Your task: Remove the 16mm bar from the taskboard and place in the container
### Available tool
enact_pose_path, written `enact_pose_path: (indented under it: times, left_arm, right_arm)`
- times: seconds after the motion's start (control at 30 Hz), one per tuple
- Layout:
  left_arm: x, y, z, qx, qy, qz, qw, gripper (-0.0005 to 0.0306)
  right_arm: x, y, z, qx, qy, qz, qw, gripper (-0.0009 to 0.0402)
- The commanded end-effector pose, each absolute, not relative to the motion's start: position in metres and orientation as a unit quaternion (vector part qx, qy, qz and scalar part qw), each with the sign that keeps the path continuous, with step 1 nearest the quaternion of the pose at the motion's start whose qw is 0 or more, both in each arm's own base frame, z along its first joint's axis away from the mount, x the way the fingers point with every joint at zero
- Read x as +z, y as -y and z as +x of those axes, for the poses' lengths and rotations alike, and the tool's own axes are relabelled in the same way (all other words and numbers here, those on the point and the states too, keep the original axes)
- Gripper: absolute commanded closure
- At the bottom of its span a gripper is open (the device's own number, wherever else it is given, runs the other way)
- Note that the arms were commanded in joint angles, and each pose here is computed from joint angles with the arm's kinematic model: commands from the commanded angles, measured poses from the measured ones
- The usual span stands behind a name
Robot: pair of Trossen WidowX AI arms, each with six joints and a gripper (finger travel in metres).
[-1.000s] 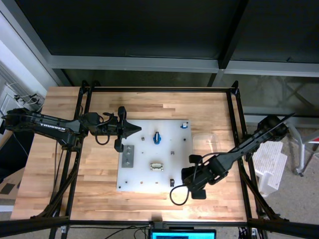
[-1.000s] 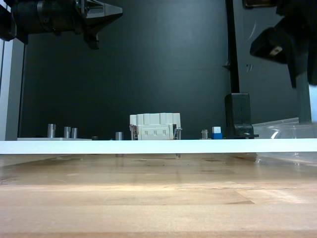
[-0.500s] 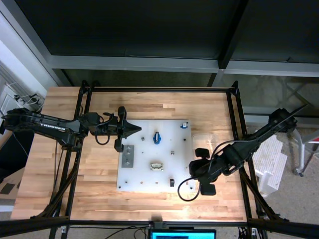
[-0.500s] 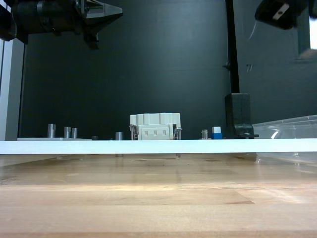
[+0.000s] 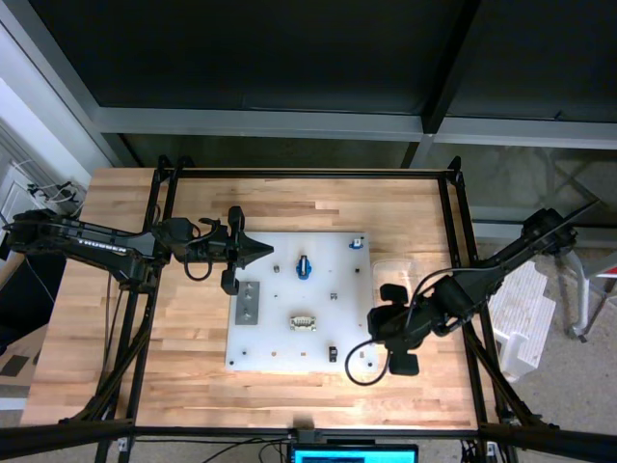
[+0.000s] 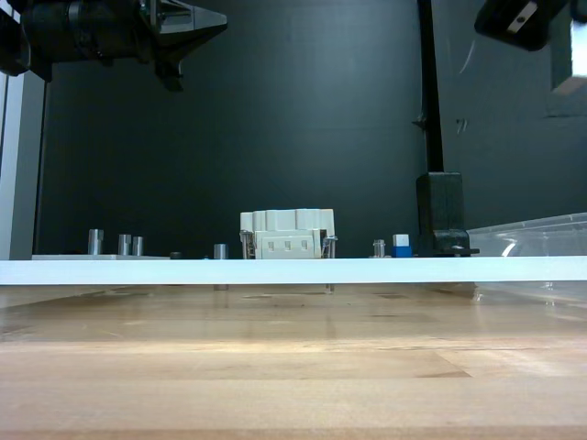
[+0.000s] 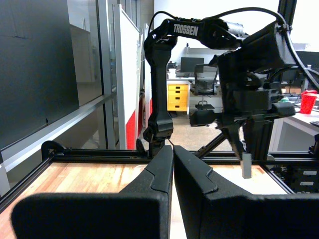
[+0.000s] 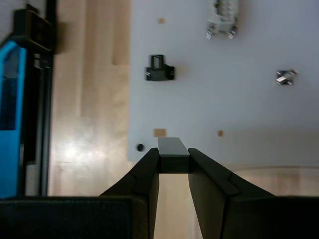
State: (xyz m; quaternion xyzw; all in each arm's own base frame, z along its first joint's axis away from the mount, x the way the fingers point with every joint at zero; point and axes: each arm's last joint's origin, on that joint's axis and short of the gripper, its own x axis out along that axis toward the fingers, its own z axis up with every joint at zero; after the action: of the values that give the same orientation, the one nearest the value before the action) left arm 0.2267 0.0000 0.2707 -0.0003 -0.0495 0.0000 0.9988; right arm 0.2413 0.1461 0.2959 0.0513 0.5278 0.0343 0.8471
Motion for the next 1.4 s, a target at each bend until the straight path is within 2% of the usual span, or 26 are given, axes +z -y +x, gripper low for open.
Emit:
enact_pose_path:
  times: [0.03, 0.23, 0.53, 0.9, 1.4]
  left_arm:
    - [0.2708, 0.0, 0.2267, 0.0, 0.0497, -0.0003, 0.99877, 0.03]
    - [0.2708, 0.0, 0.2267, 0.0, 0.0497, -0.0001, 0.99877, 0.03]
    - [0.2707, 0.0, 0.2267, 0.0, 0.0495, -0.0003, 0.99878, 0.03]
    - [0.2708, 0.0, 0.2267, 0.0, 0.0497, -0.0001, 0.99877, 0.03]
    - [0.2707, 0.0, 0.2267, 0.0002, 0.0495, -0.0003, 0.99878, 0.03]
  right_arm:
    - [0.291, -0.134, 0.242, 0.017, -0.542, 0.044, 0.839, 0.0375]
    - [0.279, -0.107, 0.232, -0.009, -0.554, 0.042, 0.832, 0.0373]
    - [0.254, -0.073, 0.198, -0.045, -0.57, 0.052, 0.819, 0.0348]
    - [0.22, -0.056, 0.173, -0.074, -0.604, 0.05, 0.792, 0.032]
    - [0.216, -0.055, 0.172, -0.077, -0.608, 0.05, 0.789, 0.0197]
